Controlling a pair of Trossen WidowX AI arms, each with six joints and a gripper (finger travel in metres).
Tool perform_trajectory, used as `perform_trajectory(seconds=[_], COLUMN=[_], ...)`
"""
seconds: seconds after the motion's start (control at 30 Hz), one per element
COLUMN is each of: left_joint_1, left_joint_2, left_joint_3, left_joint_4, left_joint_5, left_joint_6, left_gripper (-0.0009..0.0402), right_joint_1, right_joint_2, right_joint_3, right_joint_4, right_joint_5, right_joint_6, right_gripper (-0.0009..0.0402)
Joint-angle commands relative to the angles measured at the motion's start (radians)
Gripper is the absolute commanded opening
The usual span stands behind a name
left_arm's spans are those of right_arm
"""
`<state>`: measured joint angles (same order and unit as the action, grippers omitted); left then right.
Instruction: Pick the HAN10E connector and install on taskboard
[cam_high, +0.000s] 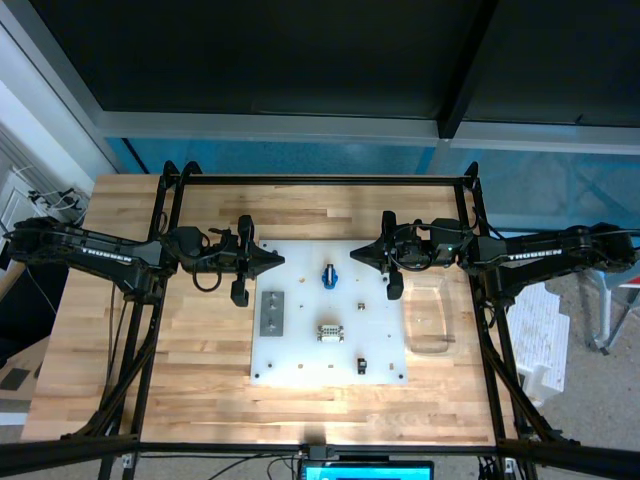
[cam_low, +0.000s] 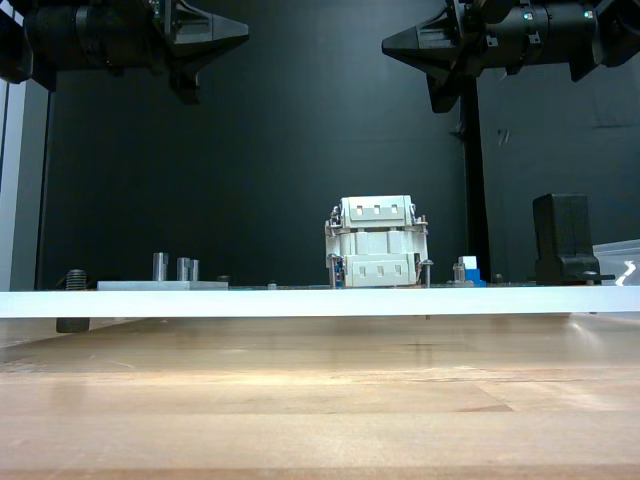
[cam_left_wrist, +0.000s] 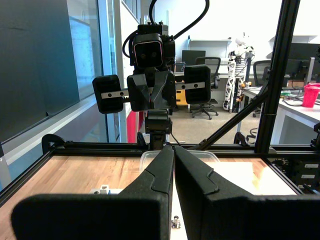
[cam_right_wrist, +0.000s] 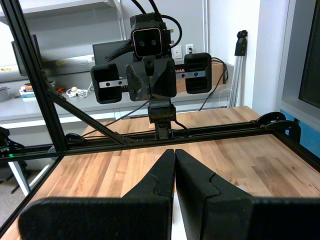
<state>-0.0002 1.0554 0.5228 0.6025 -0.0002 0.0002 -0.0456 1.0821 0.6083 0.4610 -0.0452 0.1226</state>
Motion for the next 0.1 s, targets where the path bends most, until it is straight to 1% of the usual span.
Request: perform_trajectory(seconds=[0.03,0.1], left_joint_1=[0.000,0.000], left_joint_2=[0.000,0.000], left_joint_3=[0.000,0.000], left_joint_4=[0.000,0.000], left_joint_5=[0.000,0.000], left_joint_6=[0.000,0.000], left_gripper=[0.0001,0.0001], right_joint_1=[0.000,0.000], right_joint_2=[0.000,0.000], right_joint_3=[0.000,0.000], right_joint_4=[0.000,0.000], right_joint_5=[0.000,0.000], right_joint_6=[0.000,0.000], right_gripper=[0.0000,0.0000])
